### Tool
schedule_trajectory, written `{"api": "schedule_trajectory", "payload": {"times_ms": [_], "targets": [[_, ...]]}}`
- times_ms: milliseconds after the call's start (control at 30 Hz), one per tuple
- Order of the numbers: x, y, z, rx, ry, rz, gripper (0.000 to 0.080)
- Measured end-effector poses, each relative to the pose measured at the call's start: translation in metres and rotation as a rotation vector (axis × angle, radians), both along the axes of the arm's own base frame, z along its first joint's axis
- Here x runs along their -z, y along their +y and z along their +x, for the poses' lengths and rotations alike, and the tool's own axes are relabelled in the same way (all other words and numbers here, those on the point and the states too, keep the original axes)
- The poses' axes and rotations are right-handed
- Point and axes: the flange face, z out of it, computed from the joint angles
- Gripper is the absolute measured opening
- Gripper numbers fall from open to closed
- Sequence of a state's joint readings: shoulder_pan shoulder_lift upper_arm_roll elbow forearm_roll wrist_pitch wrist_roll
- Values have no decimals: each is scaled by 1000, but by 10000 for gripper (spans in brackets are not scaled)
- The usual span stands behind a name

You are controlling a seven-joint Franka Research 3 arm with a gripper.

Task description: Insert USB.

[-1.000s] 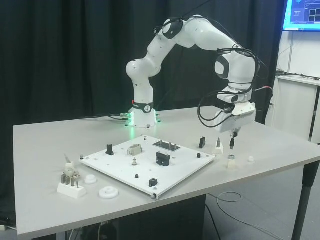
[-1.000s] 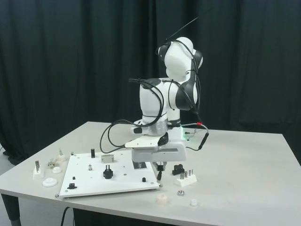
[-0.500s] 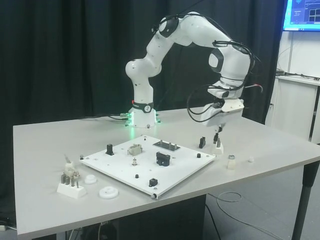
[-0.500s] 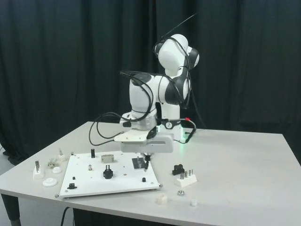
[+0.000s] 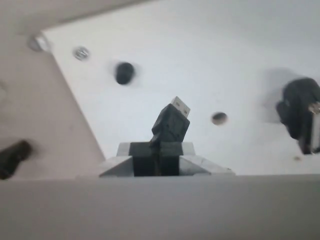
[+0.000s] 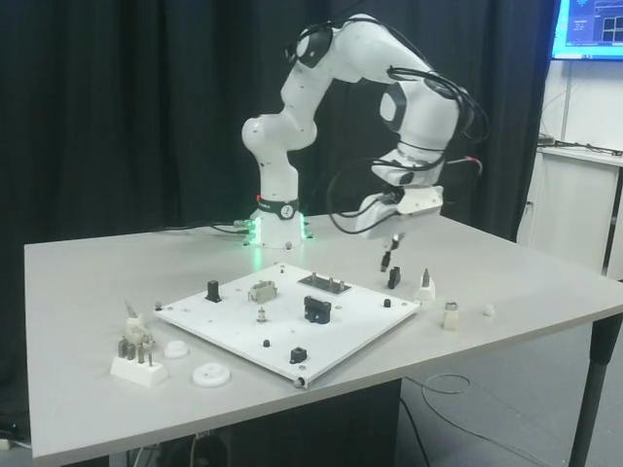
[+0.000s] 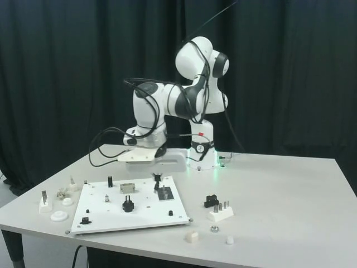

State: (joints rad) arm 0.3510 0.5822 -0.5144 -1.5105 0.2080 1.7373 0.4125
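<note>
Arm: white Franka, bolted at the rear of the grey table (image 6: 88,292), green light at its base; elbow raised toward the upper centre of both room views.

Jaws (image 5: 156,159): clenched on the USB plug. In the first room view the jaws (image 6: 386,255) hang right of frame centre, above the board's far right edge; in the second room view they (image 7: 157,177) sit just left of centre, over the board's rear part.

USB plug (image 5: 171,123): black body, metal tip, tilted, at the centre of the wrist view, held clear above the board. In the first room view the plug (image 6: 385,261) shows as a small dark piece under the hand.

White board (image 6: 292,316): flat on the table, lower centre of the first room view, carrying several small black and grey fittings. Black socket block (image 6: 314,309) near the board's middle.

White fixture block (image 7: 221,213): on the table lower right of centre in the second room view, apart from the board.

White parts stand (image 6: 136,362): lower left of the first room view, beside two white discs.
</note>
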Motion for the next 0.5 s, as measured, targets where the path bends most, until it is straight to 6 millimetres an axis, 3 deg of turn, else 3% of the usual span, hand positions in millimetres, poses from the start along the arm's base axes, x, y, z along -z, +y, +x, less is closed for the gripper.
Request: {"api": "schedule_trajectory", "payload": {"times_ms": [500], "targets": [[-9,-63,-28,-38,25,16,28]]}}
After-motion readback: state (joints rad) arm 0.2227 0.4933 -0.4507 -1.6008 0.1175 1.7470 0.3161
